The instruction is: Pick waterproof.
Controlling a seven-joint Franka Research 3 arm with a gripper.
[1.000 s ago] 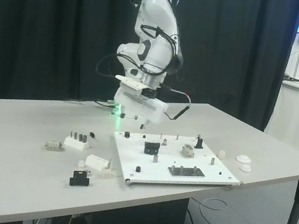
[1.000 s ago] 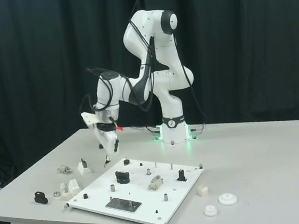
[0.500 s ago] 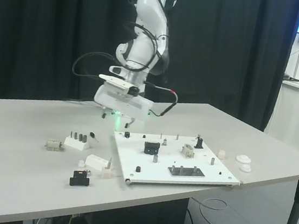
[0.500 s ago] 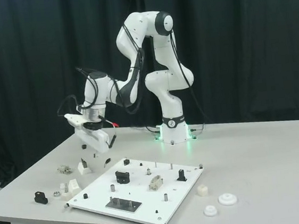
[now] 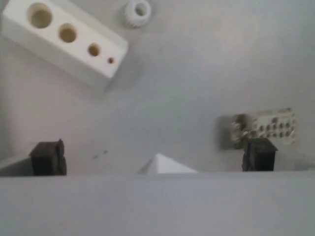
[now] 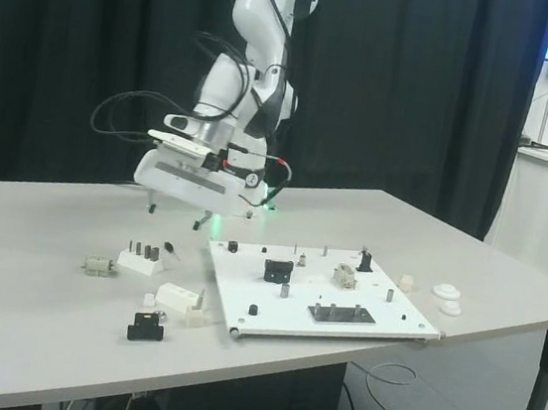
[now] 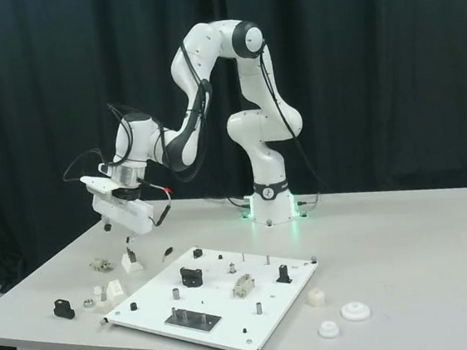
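Jaws spread wide and empty, hovering above grey desk (image 6: 52,218), waterproof connector (image 5: 266,127) lying on desk just beside one fingertip (image 5: 258,155), near white drilled block (image 5: 64,42), apart from white board (image 6: 245,281)

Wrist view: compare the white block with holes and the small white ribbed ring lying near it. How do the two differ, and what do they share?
The white block is long and straight-edged; the ribbed ring is round. The block has four holes in a row, each smaller than the last; the ring has one central hole. The block is clearly the larger. Both are white and lie on the grey table, not touching.
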